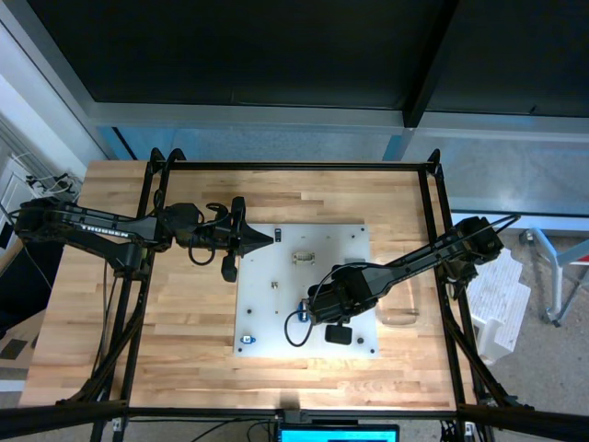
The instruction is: Pick the 16mm cylinder and install on the taskboard
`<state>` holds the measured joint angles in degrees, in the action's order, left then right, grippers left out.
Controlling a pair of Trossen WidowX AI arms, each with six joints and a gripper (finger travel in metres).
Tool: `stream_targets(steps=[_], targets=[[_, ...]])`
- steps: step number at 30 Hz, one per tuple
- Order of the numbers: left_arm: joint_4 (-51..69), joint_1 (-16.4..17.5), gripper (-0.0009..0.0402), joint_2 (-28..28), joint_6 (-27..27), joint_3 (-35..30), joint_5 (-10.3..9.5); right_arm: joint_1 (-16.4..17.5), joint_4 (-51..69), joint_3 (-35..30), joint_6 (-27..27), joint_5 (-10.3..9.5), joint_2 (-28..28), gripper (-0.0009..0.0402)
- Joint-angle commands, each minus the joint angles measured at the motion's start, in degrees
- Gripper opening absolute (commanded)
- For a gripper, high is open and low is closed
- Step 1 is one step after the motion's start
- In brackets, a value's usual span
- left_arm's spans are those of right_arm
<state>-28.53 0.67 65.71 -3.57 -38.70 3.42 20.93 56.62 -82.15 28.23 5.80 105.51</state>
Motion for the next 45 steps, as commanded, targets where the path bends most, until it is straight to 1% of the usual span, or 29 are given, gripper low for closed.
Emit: stream_targets(steps=[1,27,45], targets=[[0.0,0.0,0.0,0.0,0.0,0.0,0.02,0.1,0.1,0.1,0.0,0.09,0.0,0.0008],[0.0,0.0,0.0,0.0,0.0,0.0,0.02,0.3,-0.4,0.3,0.0,0.09,0.0,0.0008],[0.0,0.0,0.0,0.0,0.0,0.0,0.02,0.4,-2.8,2.3,0.0,0.13,0.0,0.0008]])
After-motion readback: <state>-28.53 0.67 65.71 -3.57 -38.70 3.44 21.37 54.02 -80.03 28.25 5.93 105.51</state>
